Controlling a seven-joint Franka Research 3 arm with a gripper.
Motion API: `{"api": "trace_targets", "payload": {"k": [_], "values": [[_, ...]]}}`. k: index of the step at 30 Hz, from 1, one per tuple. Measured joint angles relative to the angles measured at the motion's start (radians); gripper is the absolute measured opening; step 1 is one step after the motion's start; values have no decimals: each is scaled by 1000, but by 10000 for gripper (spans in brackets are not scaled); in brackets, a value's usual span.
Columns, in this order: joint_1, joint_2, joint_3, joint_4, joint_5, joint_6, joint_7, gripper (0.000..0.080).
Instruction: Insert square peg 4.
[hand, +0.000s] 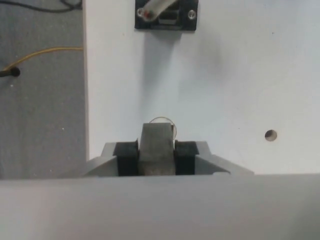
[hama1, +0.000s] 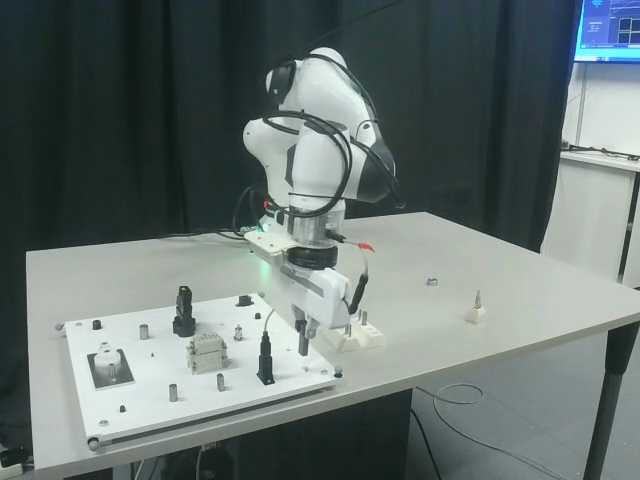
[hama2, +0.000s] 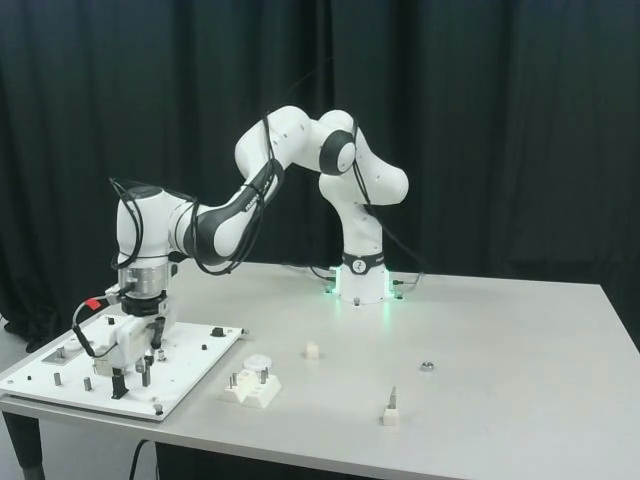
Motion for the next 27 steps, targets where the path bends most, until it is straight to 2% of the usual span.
{"api": "trace_targets", "payload": {"k": [15,27], "values": [[-9,20,-2,25,48,-42,-2,151],[-9,31,-2,29,59,-46,-2,151]]}}
